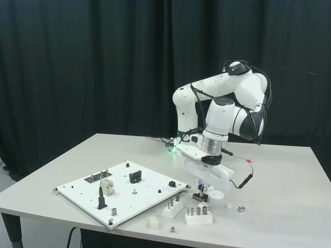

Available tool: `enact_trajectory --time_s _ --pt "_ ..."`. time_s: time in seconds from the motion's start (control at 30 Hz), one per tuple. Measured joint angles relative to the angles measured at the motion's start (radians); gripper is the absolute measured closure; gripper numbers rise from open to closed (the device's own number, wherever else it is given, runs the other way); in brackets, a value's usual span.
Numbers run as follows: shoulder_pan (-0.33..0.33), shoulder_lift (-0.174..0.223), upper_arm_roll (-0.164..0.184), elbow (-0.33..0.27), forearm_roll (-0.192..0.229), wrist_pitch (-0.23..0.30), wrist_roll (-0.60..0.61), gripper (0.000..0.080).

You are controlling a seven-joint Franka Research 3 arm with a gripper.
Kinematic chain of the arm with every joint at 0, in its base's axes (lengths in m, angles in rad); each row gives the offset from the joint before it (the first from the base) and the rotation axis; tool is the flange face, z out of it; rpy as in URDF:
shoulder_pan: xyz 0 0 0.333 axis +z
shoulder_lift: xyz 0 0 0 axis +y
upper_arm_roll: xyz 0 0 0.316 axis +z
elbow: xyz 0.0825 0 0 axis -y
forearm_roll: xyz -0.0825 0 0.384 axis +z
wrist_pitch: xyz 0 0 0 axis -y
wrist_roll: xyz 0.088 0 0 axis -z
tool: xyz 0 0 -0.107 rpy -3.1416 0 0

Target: Insert Ethernet.

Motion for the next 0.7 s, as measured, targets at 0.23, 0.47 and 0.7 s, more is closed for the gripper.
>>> enact_trajectory --time_s 0.23,0.47,0.7 --pt "0.000 0.000 -0.024 0.010 -0.002 -0.022 -0.002 0.0729" --pt "-0.001 0.000 -0.028 0.013 -0.002 -0.023 -0.002 0.0729" --pt "-0.003 0.000 -0.027 0.015 -0.002 -0.023 -0.002 0.0729"
